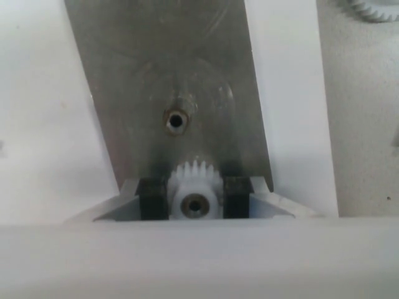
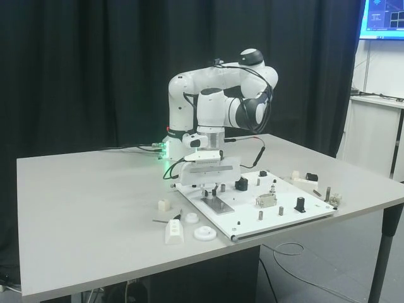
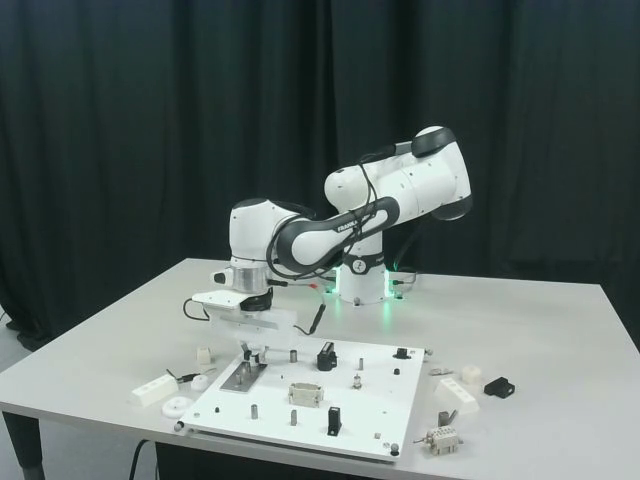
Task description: Remove small gear.
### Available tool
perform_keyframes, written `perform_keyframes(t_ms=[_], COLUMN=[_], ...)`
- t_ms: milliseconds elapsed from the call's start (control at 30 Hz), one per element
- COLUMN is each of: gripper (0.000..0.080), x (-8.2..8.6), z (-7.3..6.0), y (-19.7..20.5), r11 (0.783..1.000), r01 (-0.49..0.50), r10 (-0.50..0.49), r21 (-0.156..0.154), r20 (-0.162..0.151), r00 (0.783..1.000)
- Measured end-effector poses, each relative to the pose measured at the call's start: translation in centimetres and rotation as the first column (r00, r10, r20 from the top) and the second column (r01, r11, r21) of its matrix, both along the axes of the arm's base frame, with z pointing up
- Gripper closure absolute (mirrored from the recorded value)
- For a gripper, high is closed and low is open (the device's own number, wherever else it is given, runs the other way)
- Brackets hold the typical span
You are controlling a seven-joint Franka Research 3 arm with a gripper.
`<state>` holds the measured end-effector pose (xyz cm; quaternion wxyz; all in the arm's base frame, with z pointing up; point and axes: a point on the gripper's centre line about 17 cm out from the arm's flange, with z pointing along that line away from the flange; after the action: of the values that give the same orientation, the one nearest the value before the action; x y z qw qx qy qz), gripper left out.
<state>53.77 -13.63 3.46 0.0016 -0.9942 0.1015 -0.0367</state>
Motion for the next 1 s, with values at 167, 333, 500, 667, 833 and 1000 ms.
perform_keyframes(t_ms=[167,333,500,667,833,1000], gripper=[0.0614,0.0621,0.0621,0.0666,0.0666,0.0666], x=[0.0,0.0,0.06,0.05,0.03,0.03], z=[0.03,0.12,0.44,0.43,0.41,0.41], y=[0.0,-0.03,-0.02,-0.01,-0.02,-0.04], r11=[1.0,1.0,1.0,1.0,1.0,1.0], r01=[0.0,0.006,0.014,0.014,0.014,0.019], r10=[0.0,-0.006,-0.014,-0.014,-0.014,-0.019], r21=[0.0,-0.001,-0.001,-0.001,-0.001,-0.001], r20=[0.0,0.001,0.005,0.005,0.005,0.005], r00=[1.0,1.0,1.0,1.0,1.0,1.0])
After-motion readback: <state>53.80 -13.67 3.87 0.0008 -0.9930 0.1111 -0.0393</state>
